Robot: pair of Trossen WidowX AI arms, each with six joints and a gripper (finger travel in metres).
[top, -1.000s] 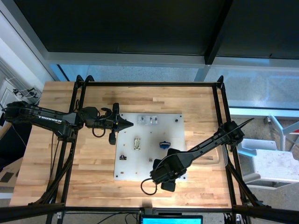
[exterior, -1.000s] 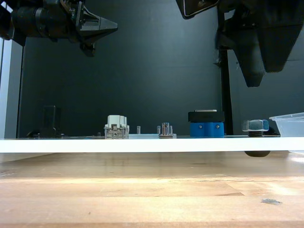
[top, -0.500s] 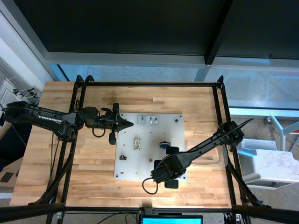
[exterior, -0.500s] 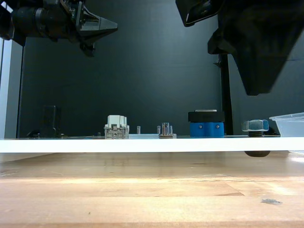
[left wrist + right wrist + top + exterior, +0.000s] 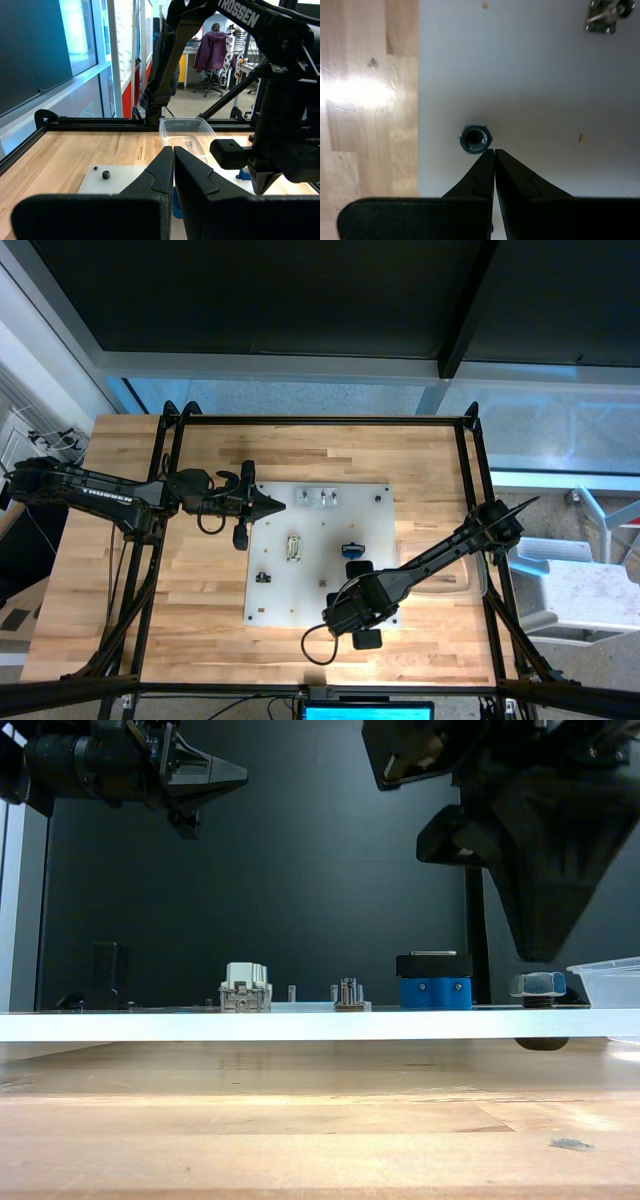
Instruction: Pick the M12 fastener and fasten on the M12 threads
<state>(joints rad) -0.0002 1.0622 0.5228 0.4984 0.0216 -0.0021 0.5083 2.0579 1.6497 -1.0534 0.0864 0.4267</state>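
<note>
The small silver M12 nut (image 5: 538, 984) sits on its stud near the white board's (image 5: 300, 590) near right edge, and a sliver of black stud shows beneath it. The right wrist view looks straight down on the nut (image 5: 476, 138), which lies flat on the board with its hole facing up. My right gripper (image 5: 494, 151) is shut with nothing between its fingers, its tips just beside the nut. In the low view the right gripper (image 5: 545, 956) hangs point-down a little above the nut. My left gripper (image 5: 277, 506) hovers shut over the board's far left edge.
A clear tray (image 5: 452, 582) lies right of the board, under the right arm. A blue-and-black fitting (image 5: 435, 982), a grey connector (image 5: 246, 988) and a small silver post (image 5: 348, 992) stand on the board. A black frame rail (image 5: 320, 421) borders the table.
The right gripper has come down over the nut, its tip much lower in the low view. The nut and the left arm have not moved.
</note>
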